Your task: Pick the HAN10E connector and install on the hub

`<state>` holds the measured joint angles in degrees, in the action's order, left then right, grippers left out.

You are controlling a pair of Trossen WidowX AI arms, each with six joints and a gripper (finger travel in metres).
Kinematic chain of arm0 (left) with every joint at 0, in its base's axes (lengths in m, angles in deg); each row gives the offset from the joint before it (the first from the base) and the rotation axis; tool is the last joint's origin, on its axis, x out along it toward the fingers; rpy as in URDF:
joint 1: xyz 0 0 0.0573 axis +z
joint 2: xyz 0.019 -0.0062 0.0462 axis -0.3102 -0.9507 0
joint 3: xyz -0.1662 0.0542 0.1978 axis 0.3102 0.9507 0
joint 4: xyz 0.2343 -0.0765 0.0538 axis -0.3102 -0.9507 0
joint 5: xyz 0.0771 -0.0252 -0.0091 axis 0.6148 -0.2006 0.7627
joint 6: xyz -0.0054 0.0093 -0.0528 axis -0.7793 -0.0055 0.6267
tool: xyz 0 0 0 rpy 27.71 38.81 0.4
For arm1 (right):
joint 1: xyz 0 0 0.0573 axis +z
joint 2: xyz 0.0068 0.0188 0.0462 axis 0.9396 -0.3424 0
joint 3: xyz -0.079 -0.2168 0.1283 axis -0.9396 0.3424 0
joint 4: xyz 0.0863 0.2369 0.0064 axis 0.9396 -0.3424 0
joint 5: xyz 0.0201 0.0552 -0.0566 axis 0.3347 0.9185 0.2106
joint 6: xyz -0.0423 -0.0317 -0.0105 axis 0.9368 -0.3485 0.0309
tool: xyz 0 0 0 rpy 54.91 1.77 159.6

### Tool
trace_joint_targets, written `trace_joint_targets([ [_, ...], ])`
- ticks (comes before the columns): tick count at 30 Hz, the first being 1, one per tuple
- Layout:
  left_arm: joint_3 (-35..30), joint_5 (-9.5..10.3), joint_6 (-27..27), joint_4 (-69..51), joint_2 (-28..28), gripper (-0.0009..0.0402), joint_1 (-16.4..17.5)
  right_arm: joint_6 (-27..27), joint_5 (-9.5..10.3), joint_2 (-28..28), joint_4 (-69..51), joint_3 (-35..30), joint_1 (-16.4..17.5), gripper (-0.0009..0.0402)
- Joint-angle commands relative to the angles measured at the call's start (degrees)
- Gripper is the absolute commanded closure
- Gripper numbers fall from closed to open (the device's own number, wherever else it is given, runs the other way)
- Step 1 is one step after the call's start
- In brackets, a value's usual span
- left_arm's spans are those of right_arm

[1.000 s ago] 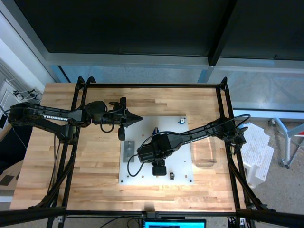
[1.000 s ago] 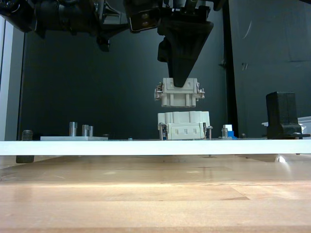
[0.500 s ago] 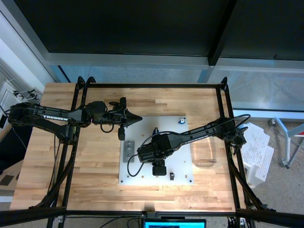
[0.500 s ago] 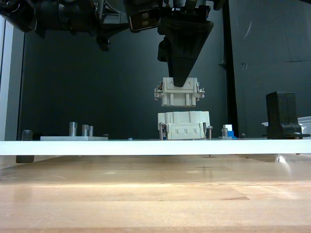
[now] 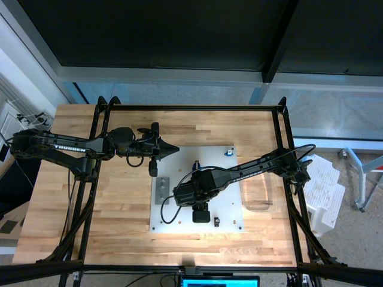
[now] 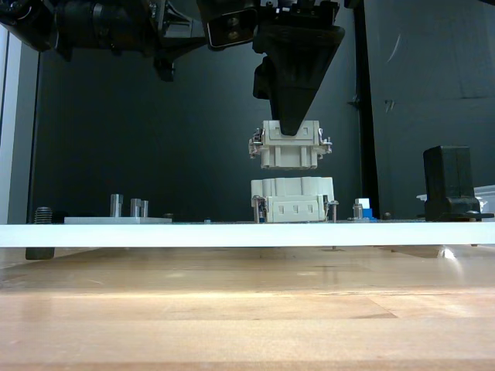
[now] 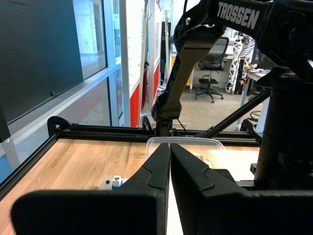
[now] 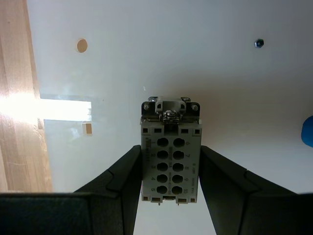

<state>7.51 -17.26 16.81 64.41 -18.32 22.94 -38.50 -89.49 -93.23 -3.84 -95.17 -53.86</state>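
Note:
The HAN10E connector (image 6: 290,145), a small beige block with metal ends, hangs level in the air with my right gripper (image 6: 291,127) shut on it. It hovers a short gap above the beige socket (image 6: 292,199) on the hub (image 6: 232,233), slightly right of centred. In the right wrist view the connector (image 8: 170,147) shows its ten holes between the black fingers (image 8: 122,174), over the white hub (image 8: 205,73). In the high view my right gripper (image 5: 200,214) covers the connector. My left gripper (image 5: 173,149) is shut and holds nothing, off the hub's far left corner.
On the hub (image 5: 224,173) are a flat grey block (image 5: 162,189), a blue part (image 5: 228,152) and a black fixture (image 5: 218,222). A clear tray (image 5: 258,194) lies just right of the hub. A tall black block (image 6: 448,182) stands at the plate's right end.
The right gripper and the connector have shifted slightly to the right in the low view, at about the same height. The left arm has not moved.

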Motion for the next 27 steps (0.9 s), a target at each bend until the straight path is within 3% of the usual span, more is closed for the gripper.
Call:
trace_joint_targets([
  [1, -0.02, 0.0, 0.0, 0.0, 0.0, 0.0393, 0.0, -0.26, -0.17, 0.04, 0.0, 0.04, 0.04, 0.0373],
  [15, -0.02, 0.0, 0.0, 0.02, 0.0, 0.0393, 0.02, -0.46, -0.68, -0.02, -0.15, 0.04, 0.04, 0.0365],
  [27, -0.02, 0.0, 0.0, 0.0, 0.0, 0.0393, 0.02, -0.48, -0.42, 0.04, -0.24, 0.04, 0.04, 0.0252],
])
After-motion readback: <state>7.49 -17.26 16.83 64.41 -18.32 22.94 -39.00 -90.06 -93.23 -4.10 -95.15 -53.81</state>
